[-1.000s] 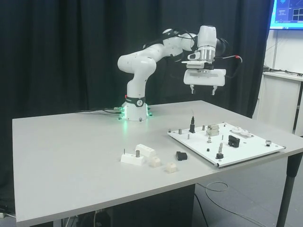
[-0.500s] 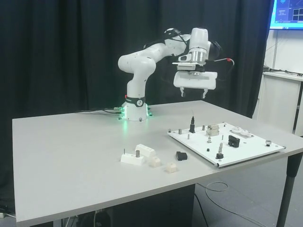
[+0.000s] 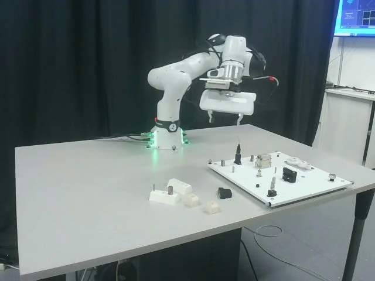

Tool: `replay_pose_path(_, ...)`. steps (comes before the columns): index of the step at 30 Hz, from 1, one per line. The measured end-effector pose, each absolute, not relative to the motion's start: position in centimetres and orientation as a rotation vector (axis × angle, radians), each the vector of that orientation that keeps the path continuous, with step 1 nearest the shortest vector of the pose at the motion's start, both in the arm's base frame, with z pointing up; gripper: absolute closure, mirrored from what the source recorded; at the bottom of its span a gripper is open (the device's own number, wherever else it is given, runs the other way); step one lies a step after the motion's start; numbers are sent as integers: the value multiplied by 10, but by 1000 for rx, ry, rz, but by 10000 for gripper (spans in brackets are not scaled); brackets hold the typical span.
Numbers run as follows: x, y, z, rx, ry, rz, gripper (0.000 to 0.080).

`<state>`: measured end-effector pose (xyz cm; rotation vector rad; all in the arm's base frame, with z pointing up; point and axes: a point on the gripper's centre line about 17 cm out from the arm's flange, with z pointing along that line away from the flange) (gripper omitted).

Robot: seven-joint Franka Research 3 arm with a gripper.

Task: Pick round peg 1.

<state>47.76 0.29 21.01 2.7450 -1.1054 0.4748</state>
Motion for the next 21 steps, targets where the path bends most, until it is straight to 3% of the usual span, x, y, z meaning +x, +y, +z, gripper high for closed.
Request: replay_pose_path(21,506,-102,178,2875,-764,486,3)
